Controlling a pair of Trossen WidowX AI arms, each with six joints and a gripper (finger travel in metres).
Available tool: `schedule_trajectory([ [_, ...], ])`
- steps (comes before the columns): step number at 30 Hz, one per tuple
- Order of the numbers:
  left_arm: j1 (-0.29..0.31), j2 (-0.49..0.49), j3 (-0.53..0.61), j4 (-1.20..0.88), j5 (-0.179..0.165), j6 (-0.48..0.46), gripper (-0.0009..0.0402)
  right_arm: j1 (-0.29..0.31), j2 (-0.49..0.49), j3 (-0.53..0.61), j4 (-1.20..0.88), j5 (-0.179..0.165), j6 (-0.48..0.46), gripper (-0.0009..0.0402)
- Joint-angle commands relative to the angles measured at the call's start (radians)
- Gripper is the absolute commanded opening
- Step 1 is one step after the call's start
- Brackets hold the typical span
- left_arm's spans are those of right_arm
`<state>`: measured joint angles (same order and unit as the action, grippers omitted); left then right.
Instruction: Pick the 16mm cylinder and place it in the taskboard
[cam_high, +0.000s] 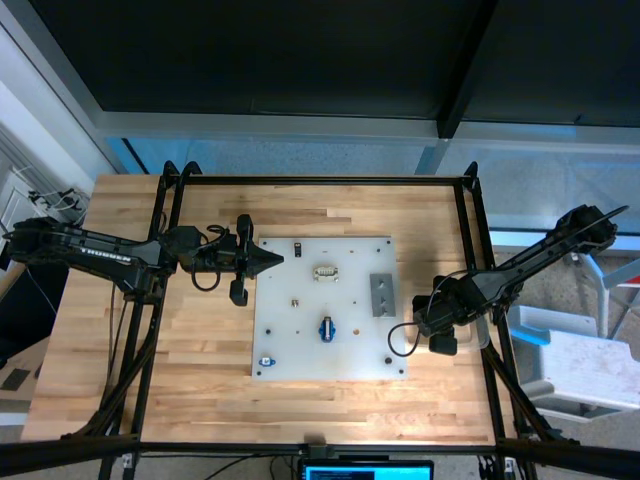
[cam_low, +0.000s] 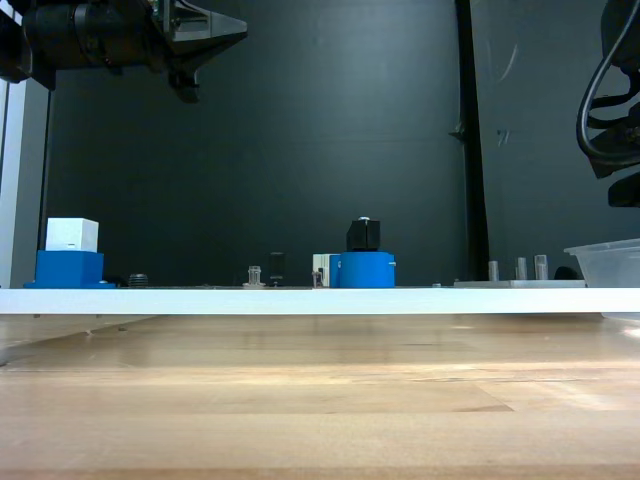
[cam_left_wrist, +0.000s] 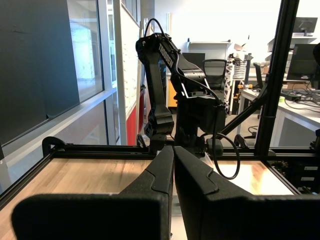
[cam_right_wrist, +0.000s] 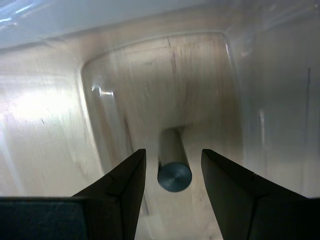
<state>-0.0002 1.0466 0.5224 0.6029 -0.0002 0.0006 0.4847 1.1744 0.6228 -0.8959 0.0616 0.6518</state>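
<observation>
The 16mm cylinder (cam_right_wrist: 174, 166) is a dark-grey round peg lying on the floor of a clear plastic tray (cam_right_wrist: 100, 100), its round end facing the camera. My right gripper (cam_right_wrist: 173, 153) is open and reaches down into that tray, one finger on each side of the peg with a gap to both. In the high view the right gripper (cam_high: 446, 338) hangs just right of the white taskboard (cam_high: 300, 345). My left gripper (cam_high: 276, 258) is shut and empty, held high over the board's left edge, its fingertips (cam_left_wrist: 170, 155) pressed together.
On the taskboard stand a blue connector (cam_high: 326, 328), a grey metal block (cam_high: 381, 294), a silver socket (cam_high: 324, 271) and a blue block with a white cube (cam_low: 70, 255). The clear tray (cam_low: 605, 265) sits at the right. A black frame (cam_high: 470, 250) rims the table.
</observation>
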Motion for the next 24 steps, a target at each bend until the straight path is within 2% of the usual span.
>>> schedule_trajectory([
  [1,0.0,0.0,0.0,0.0,0.0,0.0,0.0,0.0,0.0,-0.002,0.005,0.0,0.0,0.0143],
  [24,0.0,0.0,0.0,0.0,0.0,0.0,0.0,0.0,0.0,-0.002,0.004,-0.001,-0.002,0.0047],
])
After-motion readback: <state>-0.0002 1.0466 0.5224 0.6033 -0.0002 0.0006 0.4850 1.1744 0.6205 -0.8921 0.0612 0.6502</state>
